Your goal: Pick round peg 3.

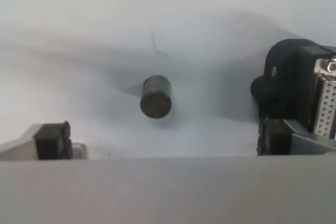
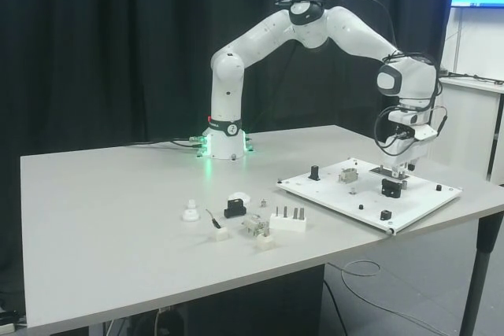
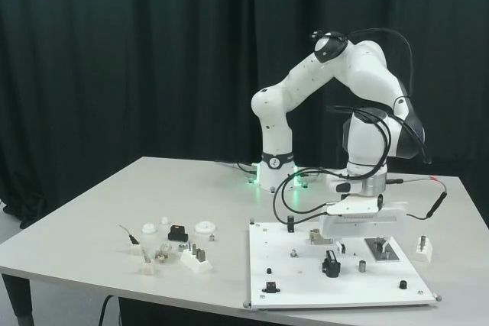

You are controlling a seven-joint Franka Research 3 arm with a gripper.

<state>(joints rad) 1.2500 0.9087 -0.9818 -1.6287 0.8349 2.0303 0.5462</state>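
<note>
Now the gripper hangs wide open and holds nothing, right above round peg 3, which stands upright on the white board between the 2 fingertips. It should drop straight down and squeeze gently, staying clear of the black connector block nearby.
</note>
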